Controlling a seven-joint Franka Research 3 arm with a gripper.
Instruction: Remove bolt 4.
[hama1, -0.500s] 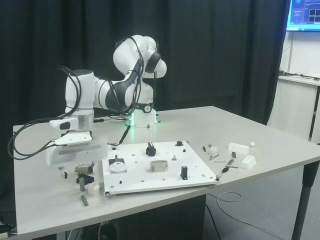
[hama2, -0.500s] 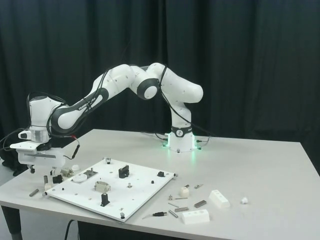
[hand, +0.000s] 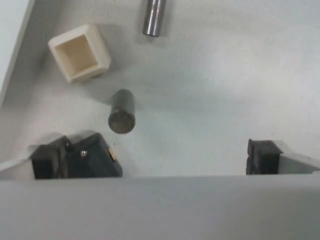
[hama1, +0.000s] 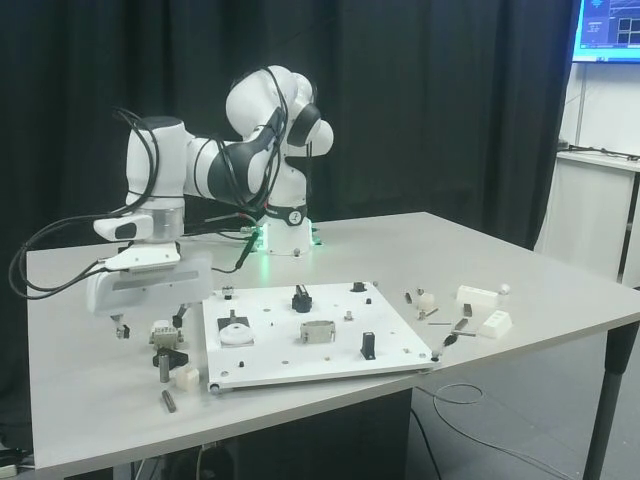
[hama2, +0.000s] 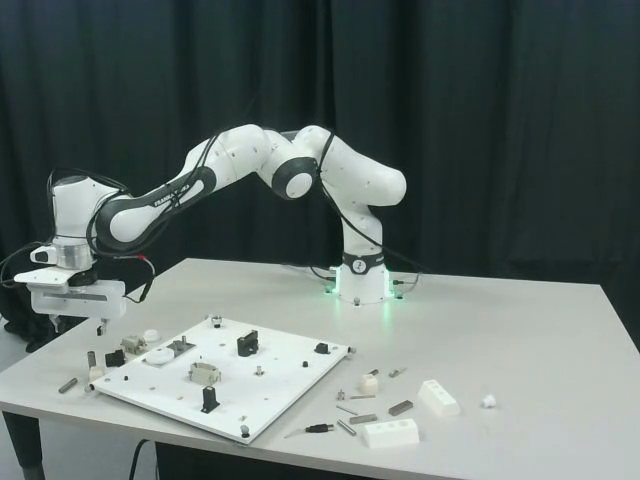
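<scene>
Gripper (hama1: 148, 322) raised, fingers spread and holding nothing, off the left edge of the white board (hama1: 310, 352).
Below it on the grey table (hama1: 90, 420): bolt 4 (hama1: 162, 367) standing upright, a small white cube (hama1: 187, 377) just beside it, a loose pin (hama1: 169, 400) lying nearer.

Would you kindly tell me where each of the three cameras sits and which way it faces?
Wrist view: on the wrist, looking down at the table, a standing bolt and a white cap; both fingertips show.
First room view: off the table's front corner, facing the board; the whole arm shows, the hand at its end.
Second room view: across the table's long side, facing the curtain; whole arm shows.
Both room views share board and arm.
</scene>
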